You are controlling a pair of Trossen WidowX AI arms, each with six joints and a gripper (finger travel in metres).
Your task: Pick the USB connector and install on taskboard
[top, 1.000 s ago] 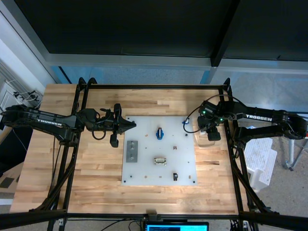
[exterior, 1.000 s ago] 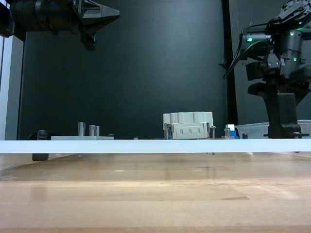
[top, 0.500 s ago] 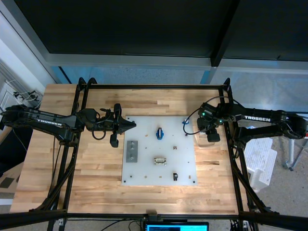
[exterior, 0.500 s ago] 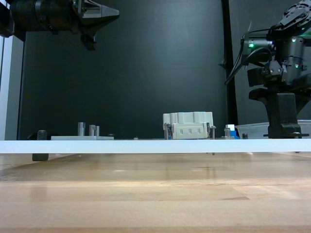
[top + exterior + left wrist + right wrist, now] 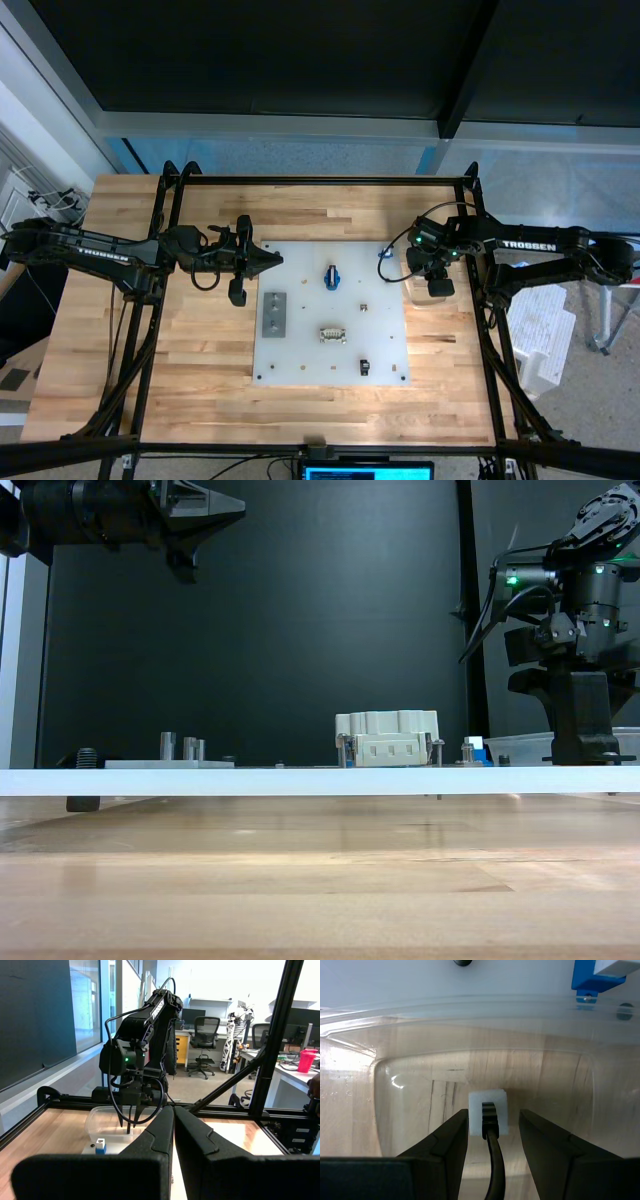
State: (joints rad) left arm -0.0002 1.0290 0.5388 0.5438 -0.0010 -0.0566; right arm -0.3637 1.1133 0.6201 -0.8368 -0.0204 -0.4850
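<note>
The right gripper point(image 5: 438, 287) is reaching down into the clear tray point(image 5: 380, 1085) just right of the taskboard point(image 5: 300, 345). Its fingers are standing apart, one on each side of a small white piece point(image 5: 476, 1102). The USB connector point(image 5: 489, 1111), a tiny dark plug, is sitting in that piece, not yet gripped. The left gripper point(image 5: 276, 258) is hanging high by the board's far left corner, fingers pressed together, holding nothing. I think the job is only starting: grabbing, carrying and plugging in are all left.
</note>
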